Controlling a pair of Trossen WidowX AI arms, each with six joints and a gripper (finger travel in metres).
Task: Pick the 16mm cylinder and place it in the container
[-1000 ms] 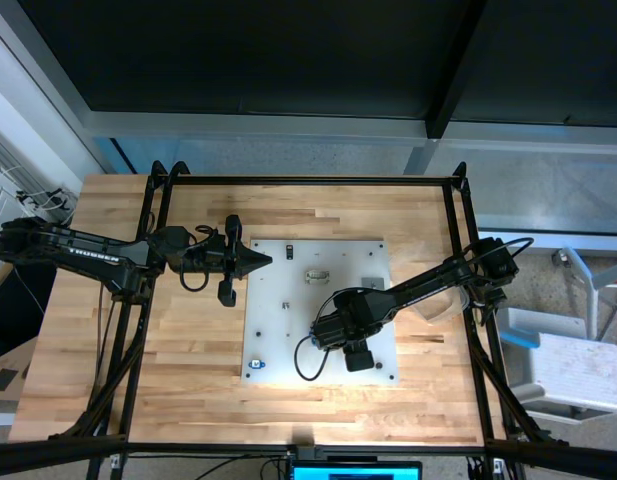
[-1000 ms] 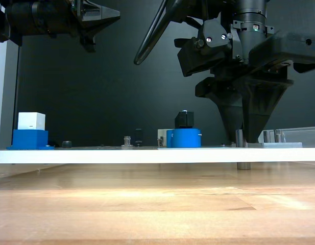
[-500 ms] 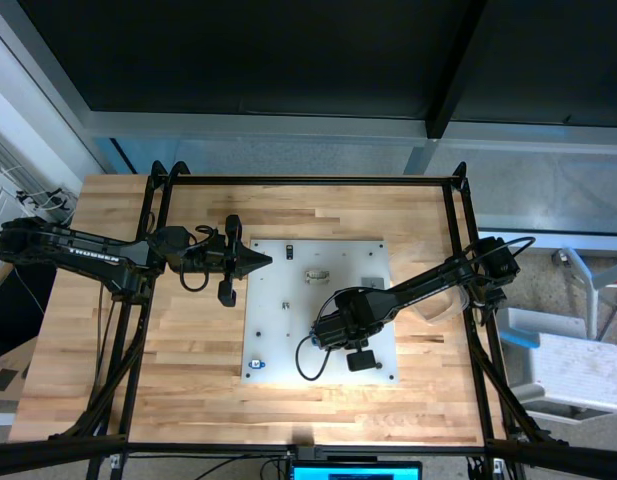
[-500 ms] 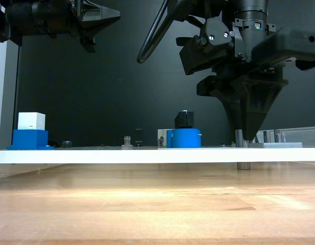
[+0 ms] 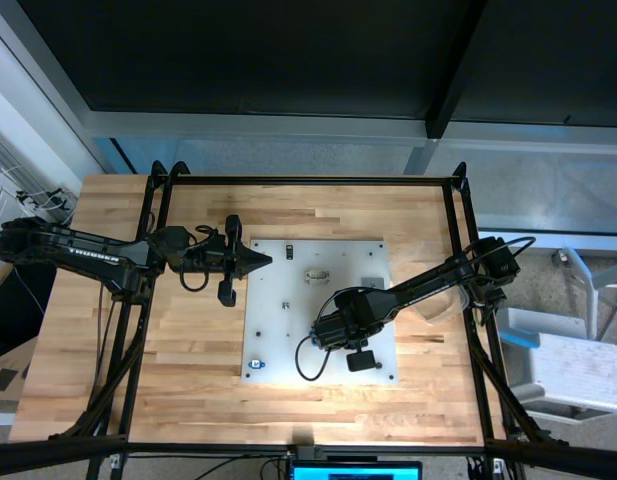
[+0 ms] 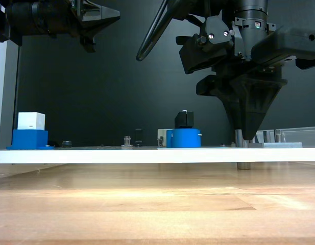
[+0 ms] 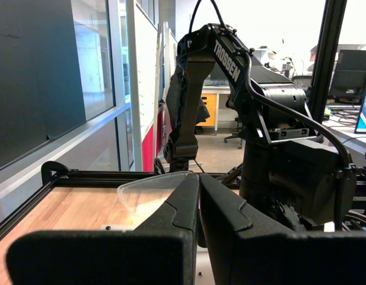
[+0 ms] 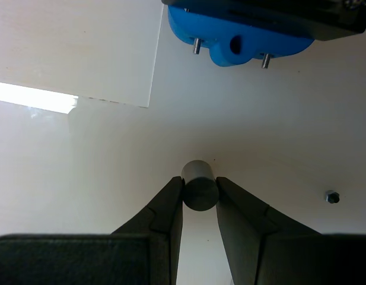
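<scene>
The table [image 5: 188, 400] is a light wooden butcher-block top, bounded by a black frame [image 5: 308, 181]. A flat white board [image 5: 278, 340] lies near its centre; the low view shows it raised slightly off the wood. The container [image 5: 438, 310], a whitish tub, sits on bare wood near the board's right edge.
</scene>
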